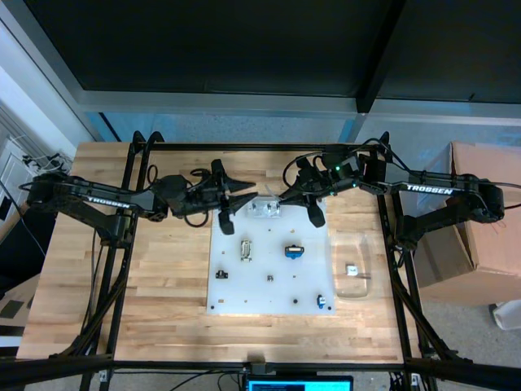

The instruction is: Pick the RJ45 connector and install on the taskboard

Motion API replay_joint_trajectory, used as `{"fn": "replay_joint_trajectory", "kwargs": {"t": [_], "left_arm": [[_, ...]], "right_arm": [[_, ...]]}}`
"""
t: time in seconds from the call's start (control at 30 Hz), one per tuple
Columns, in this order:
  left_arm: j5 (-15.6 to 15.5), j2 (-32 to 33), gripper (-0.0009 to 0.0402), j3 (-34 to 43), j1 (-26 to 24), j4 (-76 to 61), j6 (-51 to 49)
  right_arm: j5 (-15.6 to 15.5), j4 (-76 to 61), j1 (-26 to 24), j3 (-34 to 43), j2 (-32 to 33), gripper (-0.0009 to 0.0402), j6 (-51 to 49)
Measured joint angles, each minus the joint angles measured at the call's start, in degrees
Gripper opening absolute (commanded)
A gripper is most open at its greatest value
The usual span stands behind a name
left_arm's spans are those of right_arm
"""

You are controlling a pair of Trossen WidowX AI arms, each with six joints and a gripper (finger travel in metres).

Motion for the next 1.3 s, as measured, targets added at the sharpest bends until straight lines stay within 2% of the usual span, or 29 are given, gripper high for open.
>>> {"fn": "replay_joint_trajectory", "kwargs": {"t": [0.07, 0.13, 0.27, 0.33, 0.57, 0.67, 1.03, 1.3], "left_arm": [[-0.2, 0.9, 0.0173, 0.3, 0.1, -0.1, -0.4], [0.6, 1.4, 0.0182, 0.7, 0.1, 0.1, -0.7], [1.4, 2.6, 0.0183, 1.2, 0.3, 0.1, -2.5], [3.1, 3.2, 0.0177, 1.6, 0.5, 0.0, -3.5], [6.1, 4.1, 0.0154, 3.8, 0.6, 0.0, -4.4], [7.0, 4.5, 0.014, 5.0, 0.8, 0.1, -4.7], [6.9, 4.6, 0.0079, 5.0, 1.0, -1.7, -4.8], [6.7, 4.6, -0.0004, 5.0, 1.2, -1.6, -4.7]], "right_arm": [[-2.1, 0.7, -0.1, 0.0, 0.0, 0.0, 0.0], [-2.8, 0.9, -0.1, 0.0, 0.0, 0.0, -0.1], [-2.7, 1.2, -0.2, 0.0, 0.1, 0.0, -0.4], [-2.6, 1.8, -0.3, 0.0, 0.3, 0.0, -0.4], [-2.2, 2.1, -0.3, 0.0, 1.3, 0.0, -0.3], [-2.2, 2.1, -0.3, 0.0, 1.9, 0.0, -0.3], [-2.2, 2.9, -0.3, 0.0, 1.9, 0.0, 0.2], [-2.2, 2.9, -0.3, 0.0, 1.9, 0.0001, 1.0]]}}
